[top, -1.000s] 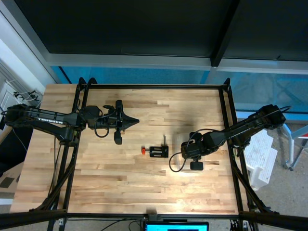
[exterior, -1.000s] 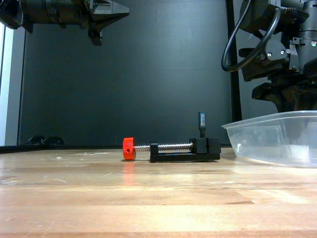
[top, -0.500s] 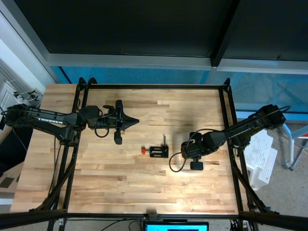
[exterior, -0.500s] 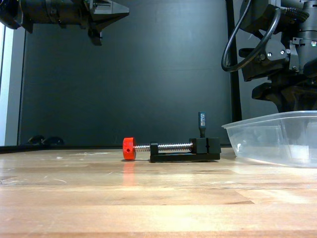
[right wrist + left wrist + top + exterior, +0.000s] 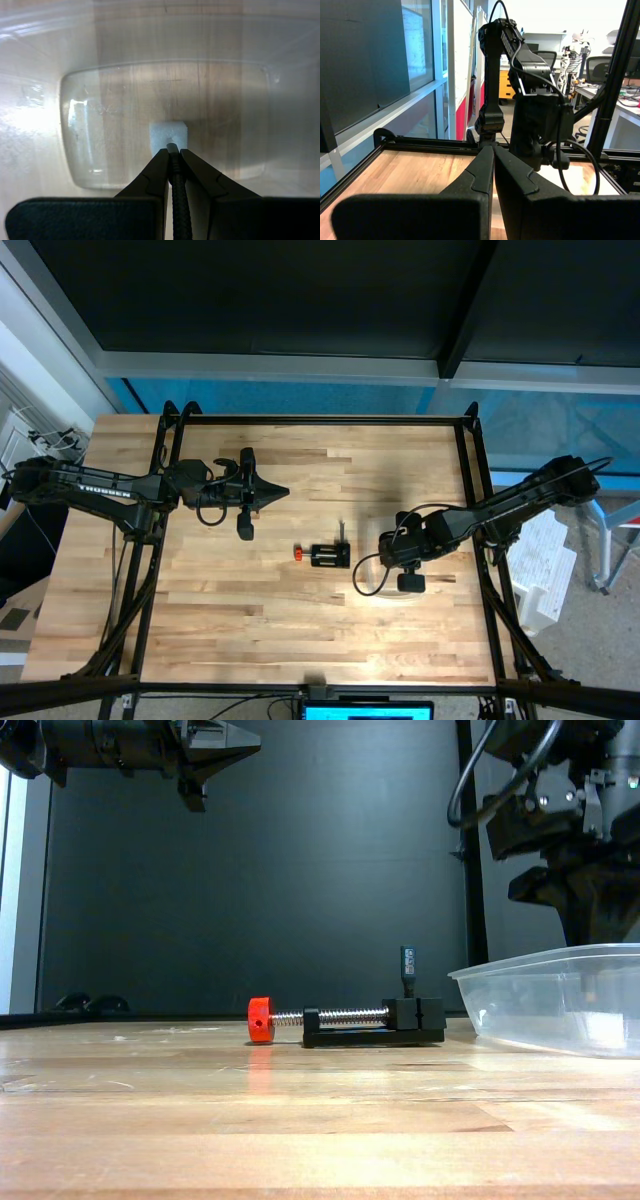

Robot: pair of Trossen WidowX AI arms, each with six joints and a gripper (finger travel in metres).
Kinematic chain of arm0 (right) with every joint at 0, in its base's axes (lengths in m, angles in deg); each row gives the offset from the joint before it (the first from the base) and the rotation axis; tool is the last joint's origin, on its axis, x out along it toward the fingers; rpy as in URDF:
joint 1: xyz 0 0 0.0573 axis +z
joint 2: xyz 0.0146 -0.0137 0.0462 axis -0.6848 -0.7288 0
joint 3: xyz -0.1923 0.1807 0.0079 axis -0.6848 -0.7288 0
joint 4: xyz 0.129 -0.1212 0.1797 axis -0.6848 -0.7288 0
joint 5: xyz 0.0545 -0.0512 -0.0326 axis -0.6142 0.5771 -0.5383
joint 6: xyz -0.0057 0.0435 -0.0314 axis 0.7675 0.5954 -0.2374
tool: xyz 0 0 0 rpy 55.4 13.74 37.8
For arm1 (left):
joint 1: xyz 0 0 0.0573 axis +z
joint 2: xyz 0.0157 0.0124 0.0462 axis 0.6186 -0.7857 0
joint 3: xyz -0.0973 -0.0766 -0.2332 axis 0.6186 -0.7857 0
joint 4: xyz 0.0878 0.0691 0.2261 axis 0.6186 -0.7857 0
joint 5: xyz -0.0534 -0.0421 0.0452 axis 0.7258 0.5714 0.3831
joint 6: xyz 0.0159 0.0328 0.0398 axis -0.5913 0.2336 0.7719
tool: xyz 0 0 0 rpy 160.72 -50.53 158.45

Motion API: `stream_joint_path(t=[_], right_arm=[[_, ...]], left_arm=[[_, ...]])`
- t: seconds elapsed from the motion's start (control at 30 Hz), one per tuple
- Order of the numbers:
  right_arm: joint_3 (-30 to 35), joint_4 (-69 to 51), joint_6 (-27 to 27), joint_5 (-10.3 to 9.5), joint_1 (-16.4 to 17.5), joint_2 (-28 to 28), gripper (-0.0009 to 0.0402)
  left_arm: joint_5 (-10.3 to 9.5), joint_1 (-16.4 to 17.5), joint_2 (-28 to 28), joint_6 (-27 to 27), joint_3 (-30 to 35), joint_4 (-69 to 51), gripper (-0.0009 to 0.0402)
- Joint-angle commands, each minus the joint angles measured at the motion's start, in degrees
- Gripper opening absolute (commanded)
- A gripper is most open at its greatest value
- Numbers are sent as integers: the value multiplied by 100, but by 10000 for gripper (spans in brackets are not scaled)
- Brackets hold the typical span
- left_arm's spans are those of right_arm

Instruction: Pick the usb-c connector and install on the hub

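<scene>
The right gripper has risen inside the tray, clenched on the connector; next, probably, it carries left to the hub. The left gripper hangs closed, far left.

Clear glossy plastic tray — matt wood table

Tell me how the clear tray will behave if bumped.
The clear plastic tray looks thin-walled, so probably light; a bump from the right gripper, shut on the usb-c connector over it, would likely slide it. Its broad flat base makes tipping unlikely. Left gripper, shut, hangs far off.
</scene>
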Motion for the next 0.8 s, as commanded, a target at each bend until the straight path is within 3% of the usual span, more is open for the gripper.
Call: stream_joint_path(t=[0.03,0.53,0.8], right_arm=[[136,-184,2,17,-2,127,0],[999,-1285,0,24,-2,433,0],[1071,-1340,2,24,-7,413,0]], left_arm=[[0,0,-2,2,0,2,0],[0,2,-2,2,0,2,0],[0,2,-2,2,0,2,0]])
